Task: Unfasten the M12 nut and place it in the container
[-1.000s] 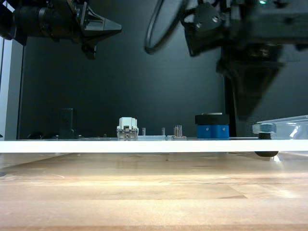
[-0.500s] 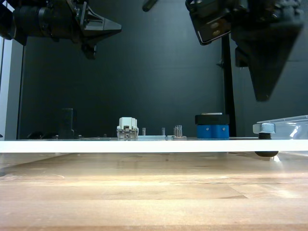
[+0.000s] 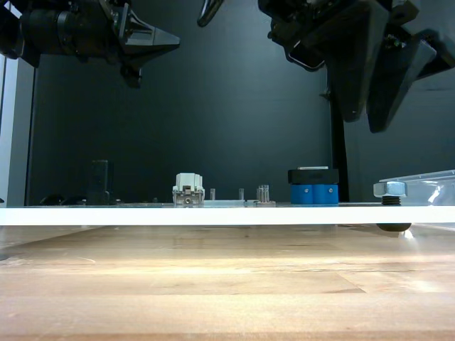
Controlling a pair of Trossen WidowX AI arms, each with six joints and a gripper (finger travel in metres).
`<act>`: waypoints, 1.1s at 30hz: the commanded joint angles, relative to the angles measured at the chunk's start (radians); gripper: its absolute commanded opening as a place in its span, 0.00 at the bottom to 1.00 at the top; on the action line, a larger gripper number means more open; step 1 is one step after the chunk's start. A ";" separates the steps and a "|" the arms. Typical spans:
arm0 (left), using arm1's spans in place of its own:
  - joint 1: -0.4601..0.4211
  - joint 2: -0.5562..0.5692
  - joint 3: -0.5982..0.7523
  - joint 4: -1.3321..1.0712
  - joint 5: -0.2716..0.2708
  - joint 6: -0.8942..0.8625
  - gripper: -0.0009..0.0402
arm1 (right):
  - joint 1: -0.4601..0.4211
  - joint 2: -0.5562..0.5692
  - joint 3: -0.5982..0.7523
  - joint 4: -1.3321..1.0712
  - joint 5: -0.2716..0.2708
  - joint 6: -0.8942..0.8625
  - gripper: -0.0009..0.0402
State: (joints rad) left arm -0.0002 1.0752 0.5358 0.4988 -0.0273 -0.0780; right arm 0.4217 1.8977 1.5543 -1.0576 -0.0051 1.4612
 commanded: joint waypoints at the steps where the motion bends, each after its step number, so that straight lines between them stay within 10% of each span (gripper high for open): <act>1: 0.000 0.000 0.000 0.000 0.000 0.000 0.02 | 0.000 0.031 -0.002 0.010 -0.007 0.024 0.49; 15: 0.000 0.000 0.000 0.000 0.000 0.000 0.02 | -0.003 0.140 -0.003 0.075 -0.066 0.026 0.51; 33: 0.000 0.000 0.000 0.000 0.000 0.000 0.02 | -0.008 0.140 -0.008 0.074 -0.066 -0.056 0.04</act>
